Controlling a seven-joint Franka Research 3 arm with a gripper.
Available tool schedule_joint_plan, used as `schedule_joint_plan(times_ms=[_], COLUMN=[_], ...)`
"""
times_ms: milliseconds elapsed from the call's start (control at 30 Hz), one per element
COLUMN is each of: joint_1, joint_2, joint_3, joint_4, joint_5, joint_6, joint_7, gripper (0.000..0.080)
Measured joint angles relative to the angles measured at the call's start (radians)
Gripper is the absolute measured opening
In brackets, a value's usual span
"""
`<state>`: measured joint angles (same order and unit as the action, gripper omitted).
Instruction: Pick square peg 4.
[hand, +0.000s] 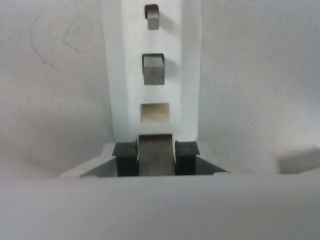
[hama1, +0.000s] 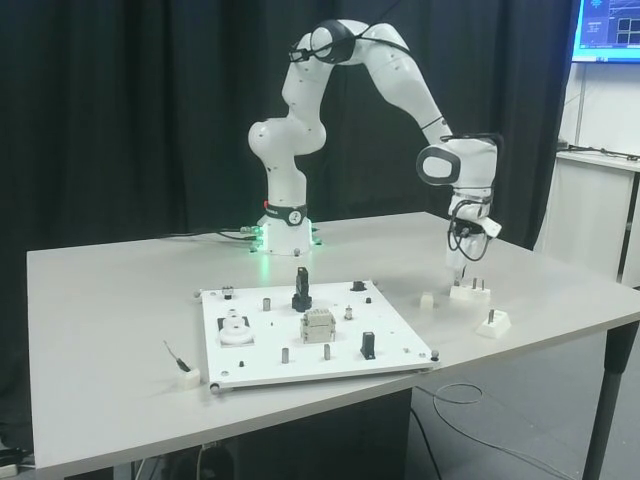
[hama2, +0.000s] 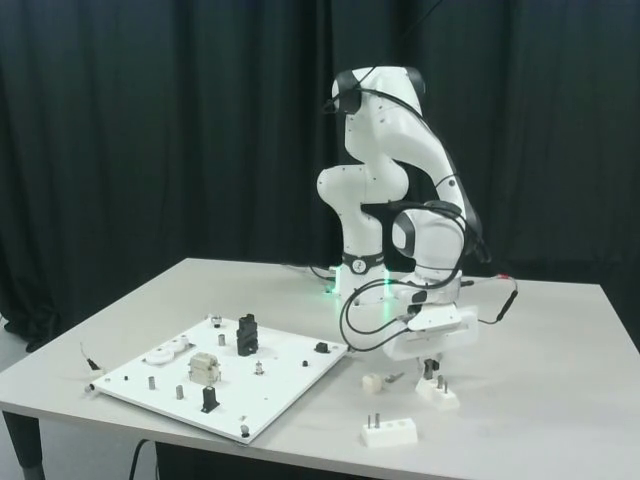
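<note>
Step in hand, as judged: lifting square peg 4 (hand: 156, 156) clear of its white holder (hand: 125, 75); the jaws (hand: 156, 155) pinch the peg between the two black fingers (hand: 125, 156), one on each opposite flat.

Doing it well, as judged: pull straight along the peg's axis, no sideways drift, since a square shank in a square socket would bind on any tilt; hold the pinch firm and centred on the flats so the peg does not rotate; rise until the peg's end is well above the holder before any travel; watch that the holder, which looks light and loose on the grey table (hama1: 120, 300), does not come up with the peg.

The peg: a dark grey square bar with flat faces, seen end-on and lengthwise in the wrist view; wider than the others in the row; how far it sits in the socket cannot be told.

Beyond the peg, along the holder: an empty square socket (hand: 155, 112) next, then a middle-sized grey peg (hand: 153, 70), then a smaller peg (hand: 152, 18) farthest off.

Room views: the holder sits near the table's edge, well apart from the white assembly board (hama1: 310, 335); the arm (hama1: 400, 90) hangs directly over it; a second small holder (hama2: 390, 432) lies near.
</note>
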<state>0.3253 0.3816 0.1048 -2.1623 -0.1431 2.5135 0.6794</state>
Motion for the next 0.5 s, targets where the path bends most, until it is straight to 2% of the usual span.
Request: schedule_joint_plan(times_ms=[500], joint_1=[0.000], joint_2=[-0.035], joint_3=[0.000], joint_4=[0.002], joint_5=[0.000], joint_6=[-0.026], joint_7=[0.000], gripper=[0.0155])
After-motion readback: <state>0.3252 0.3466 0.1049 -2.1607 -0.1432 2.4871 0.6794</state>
